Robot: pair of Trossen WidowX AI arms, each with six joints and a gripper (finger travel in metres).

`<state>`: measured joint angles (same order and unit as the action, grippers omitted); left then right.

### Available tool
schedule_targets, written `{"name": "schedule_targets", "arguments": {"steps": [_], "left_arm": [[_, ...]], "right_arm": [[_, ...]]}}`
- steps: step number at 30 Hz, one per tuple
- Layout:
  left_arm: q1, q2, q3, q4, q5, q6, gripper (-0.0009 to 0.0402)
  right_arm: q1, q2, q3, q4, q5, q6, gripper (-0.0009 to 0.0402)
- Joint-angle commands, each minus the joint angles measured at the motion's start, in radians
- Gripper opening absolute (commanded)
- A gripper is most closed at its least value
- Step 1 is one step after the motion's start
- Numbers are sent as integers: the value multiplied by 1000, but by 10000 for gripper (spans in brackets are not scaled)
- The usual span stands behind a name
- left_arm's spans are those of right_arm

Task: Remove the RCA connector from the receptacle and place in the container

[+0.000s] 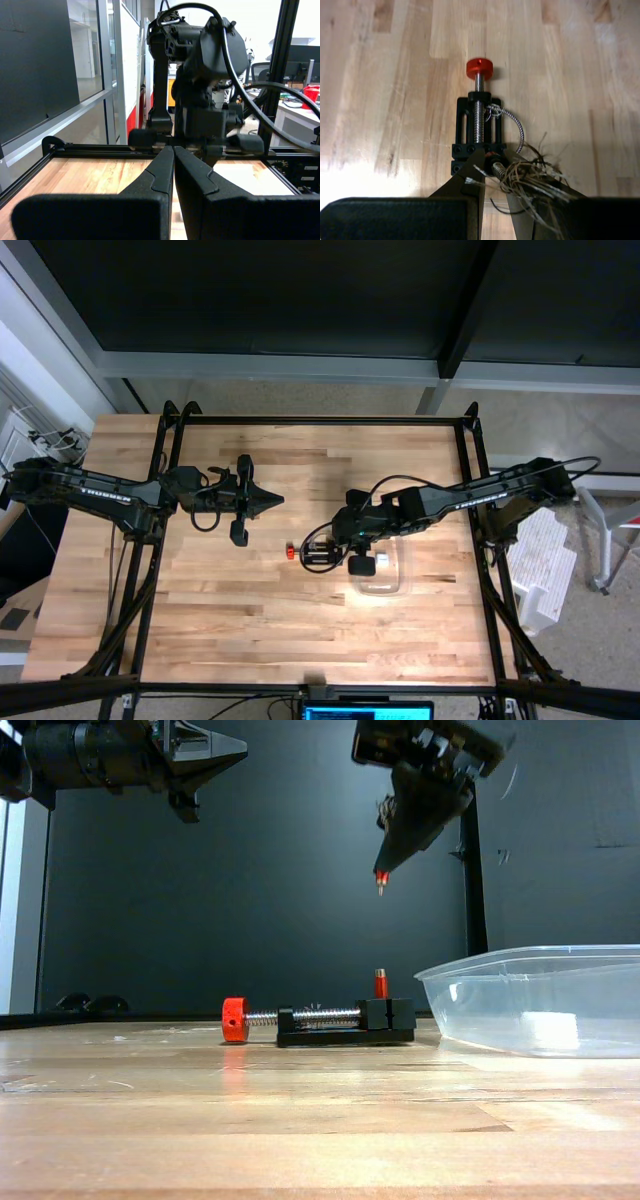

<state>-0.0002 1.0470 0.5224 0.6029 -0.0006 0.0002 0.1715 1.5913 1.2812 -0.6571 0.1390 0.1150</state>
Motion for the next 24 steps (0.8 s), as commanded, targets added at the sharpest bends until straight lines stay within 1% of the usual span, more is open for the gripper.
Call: {"name": "schedule_targets", "arguments": {"steps": [1, 8, 14, 18, 24], "left_arm": [[0, 0, 0, 0, 0, 0, 0], [0, 0, 0, 0, 0, 0, 0], [0, 0, 0, 0, 0, 0, 0], [0, 0, 0, 0, 0, 0, 0], [0, 0, 0, 0, 0, 0, 0]], "right_arm": [[0, -27, 0, 2, 0, 1, 4], [0, -37, 0, -2, 0, 8, 4], [8, -54, -9, -98, 0, 16, 4], [14, -93, -48, -111, 0, 31, 4], [16, -169, -146, -117, 0, 65, 4]]}}
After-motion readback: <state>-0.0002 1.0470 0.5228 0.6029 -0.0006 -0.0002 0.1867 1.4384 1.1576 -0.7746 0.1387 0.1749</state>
